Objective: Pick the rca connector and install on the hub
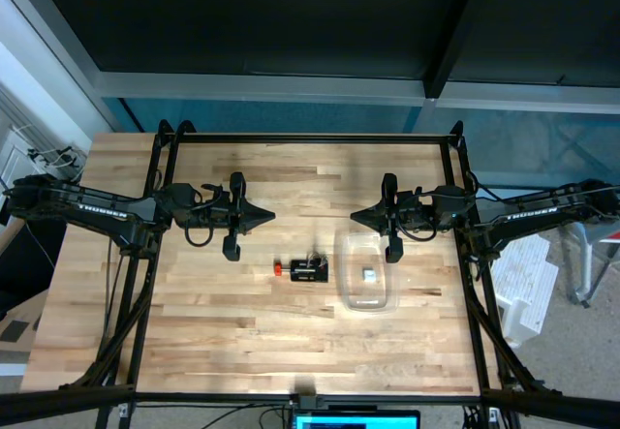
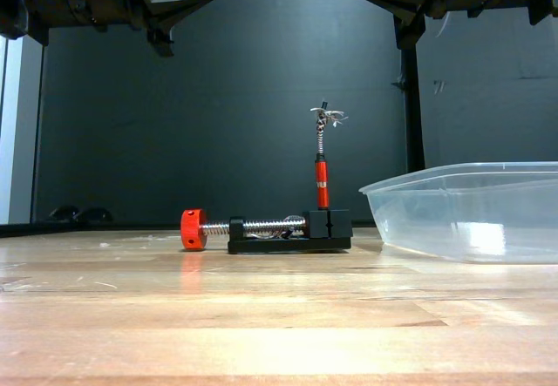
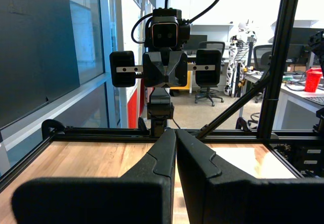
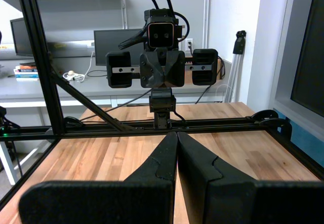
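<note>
The red connector [image 2: 323,175] stands upright on the black vise [image 2: 289,229], with nothing holding it. Its braided cable [image 2: 322,129] rises from it to a frayed end. From above, the vise [image 1: 310,272] with its red knob [image 1: 277,268] lies at the table's middle. In the clear tray [image 1: 366,303] only the white block [image 1: 369,274] shows. My left gripper [image 1: 271,216] is parked high, left of the vise, fingers shut and empty [image 3: 175,133]. My right gripper [image 1: 354,218] hangs above the tray's far end, also shut on nothing [image 4: 177,134].
The clear tray [image 2: 471,207] sits just right of the vise, close to it. A black frame rail [image 1: 310,139] runs along the table's far edge, with struts down both sides. Bare wood lies in front of the vise.
</note>
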`<action>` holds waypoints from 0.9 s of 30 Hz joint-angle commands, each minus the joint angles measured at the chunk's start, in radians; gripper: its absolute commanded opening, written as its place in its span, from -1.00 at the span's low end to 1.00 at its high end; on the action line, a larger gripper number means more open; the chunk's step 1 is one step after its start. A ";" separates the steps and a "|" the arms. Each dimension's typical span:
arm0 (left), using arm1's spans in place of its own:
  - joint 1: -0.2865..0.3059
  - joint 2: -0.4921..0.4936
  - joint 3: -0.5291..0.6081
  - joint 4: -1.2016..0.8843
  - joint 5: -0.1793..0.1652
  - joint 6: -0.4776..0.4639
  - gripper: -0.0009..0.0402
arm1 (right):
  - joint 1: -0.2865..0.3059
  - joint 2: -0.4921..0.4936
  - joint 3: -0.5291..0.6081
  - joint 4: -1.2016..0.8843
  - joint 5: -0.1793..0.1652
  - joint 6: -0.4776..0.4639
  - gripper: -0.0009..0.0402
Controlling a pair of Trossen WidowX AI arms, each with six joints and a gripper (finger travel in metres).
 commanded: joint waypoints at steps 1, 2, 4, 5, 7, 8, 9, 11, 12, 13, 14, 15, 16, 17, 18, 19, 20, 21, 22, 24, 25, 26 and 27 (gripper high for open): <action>0.000 0.000 0.000 0.000 0.000 0.000 -0.96 | 0.000 0.000 0.000 -0.001 0.002 0.001 -0.96; 0.000 0.000 0.000 0.000 0.000 0.000 -0.96 | 0.000 0.000 0.000 -0.001 0.002 0.001 -0.96; 0.000 0.000 0.000 0.000 0.000 0.000 -0.96 | 0.000 0.000 0.000 -0.001 0.002 0.001 -0.96; 0.000 0.000 0.000 0.000 0.000 0.000 -0.96 | 0.000 0.000 0.000 -0.001 0.002 0.000 -0.96; 0.000 0.000 0.000 0.000 0.000 0.000 -0.96 | 0.000 0.000 0.000 -0.001 0.002 0.001 -0.96; 0.000 0.000 0.000 0.000 0.000 0.000 -0.96 | 0.000 0.000 0.000 -0.001 0.002 0.001 -0.96; 0.000 0.000 0.000 0.000 0.000 0.000 -0.96 | 0.001 0.000 0.000 -0.001 0.002 0.001 -0.96; 0.000 0.000 0.000 0.000 0.000 0.000 -0.96 | 0.000 0.000 0.000 -0.002 0.002 0.001 -0.96; 0.000 0.000 0.000 0.000 0.000 0.000 -0.96 | 0.000 0.000 0.000 -0.002 0.002 0.001 -0.96; 0.000 0.000 0.000 0.000 0.000 0.000 -0.96 | 0.001 0.000 0.000 -0.002 0.002 0.001 -0.96; 0.000 0.000 0.000 0.000 0.000 0.000 -0.96 | 0.000 0.000 0.000 -0.002 0.002 0.001 -0.96; 0.000 0.000 0.000 0.000 0.000 0.000 -0.96 | 0.000 0.000 0.000 -0.002 0.002 0.001 -0.96; 0.000 0.000 0.000 0.000 0.000 0.000 -0.96 | 0.001 0.000 0.000 -0.002 0.002 0.001 -0.96; 0.000 0.000 0.000 0.000 0.000 0.000 -0.96 | 0.001 0.000 0.000 -0.002 0.002 0.001 -0.96; 0.000 0.000 0.000 0.000 0.000 0.000 -0.96 | 0.000 0.000 0.000 -0.003 0.002 0.001 -0.96; 0.000 0.000 0.000 0.000 0.000 0.000 -0.96 | 0.000 0.000 0.000 -0.003 0.002 0.001 -0.96; 0.000 0.000 0.000 0.000 0.000 0.000 -0.96 | 0.000 0.000 0.000 -0.003 0.002 0.001 -0.96; 0.000 0.000 0.000 0.000 0.000 0.000 -0.96 | 0.001 0.000 0.000 -0.003 0.002 0.001 -0.96; 0.000 0.000 0.000 0.000 0.000 0.000 -0.96 | 0.000 0.000 0.000 -0.003 0.002 0.001 -0.96; 0.000 0.000 0.000 0.000 0.000 0.000 -0.96 | 0.000 0.000 0.000 -0.008 0.002 0.001 -0.96; 0.000 0.000 0.000 0.000 0.000 0.000 -0.96 | 0.001 0.000 0.000 -0.013 0.002 0.001 -0.96; 0.000 0.000 0.000 0.000 0.000 0.000 -0.96 | 0.000 0.000 0.000 -0.018 0.002 0.001 -0.96; 0.000 0.000 0.000 0.000 0.000 0.000 -0.96 | 0.000 0.000 0.000 -0.021 0.002 0.001 -0.96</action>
